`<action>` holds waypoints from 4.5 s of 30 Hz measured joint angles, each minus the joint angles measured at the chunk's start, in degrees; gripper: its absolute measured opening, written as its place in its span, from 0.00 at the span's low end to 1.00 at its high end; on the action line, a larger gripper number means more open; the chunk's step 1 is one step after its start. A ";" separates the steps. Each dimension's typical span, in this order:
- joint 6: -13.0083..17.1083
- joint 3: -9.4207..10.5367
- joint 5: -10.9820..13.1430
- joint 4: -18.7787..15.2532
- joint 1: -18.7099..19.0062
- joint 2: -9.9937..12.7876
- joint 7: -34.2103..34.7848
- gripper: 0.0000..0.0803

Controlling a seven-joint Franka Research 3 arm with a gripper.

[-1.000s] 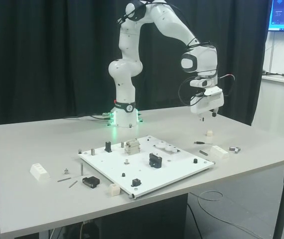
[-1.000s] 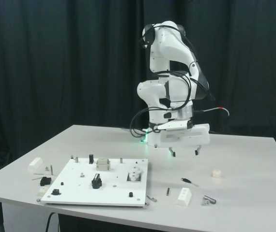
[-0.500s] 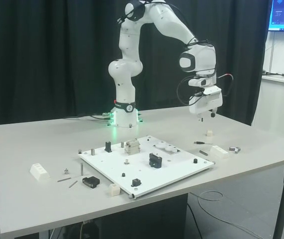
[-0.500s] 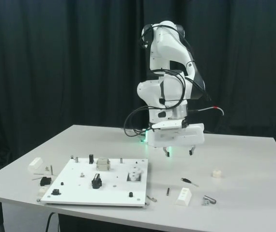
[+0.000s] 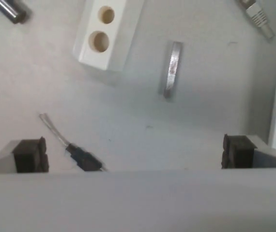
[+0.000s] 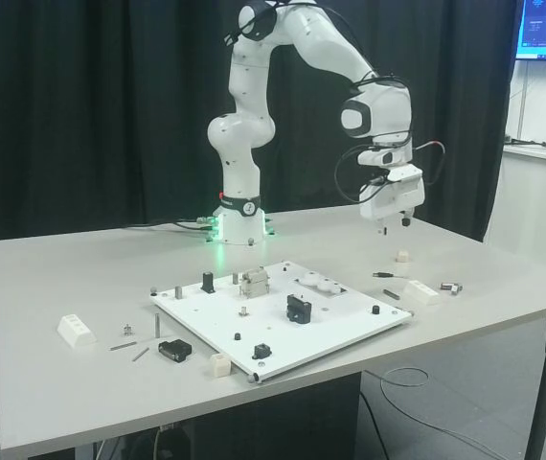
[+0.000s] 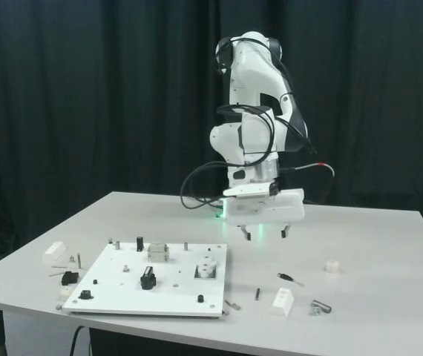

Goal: Remove small gear.

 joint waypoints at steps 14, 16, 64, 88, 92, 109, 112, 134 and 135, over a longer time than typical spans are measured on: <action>-1.55 -0.45 -4.27 0.78 -2.93 0.03 -0.48 1.00; -1.89 -0.73 -5.06 0.99 -3.46 0.08 -0.48 1.00; 1.78 -1.48 -3.43 4.93 -14.14 14.04 -15.40 1.00; 1.96 -1.45 -1.25 4.93 -14.81 16.13 -17.61 1.00; 2.12 -1.40 -0.97 4.93 -14.81 16.30 -17.69 1.00; 3.14 -1.34 -0.39 4.85 -14.81 16.74 -17.88 1.00; 3.43 -1.34 0.46 4.85 -14.81 16.94 -17.88 0.85; 4.08 -0.97 1.44 4.85 -14.78 17.49 -17.89 0.25; 4.08 -0.97 1.44 4.85 -14.78 17.49 -17.89 0.25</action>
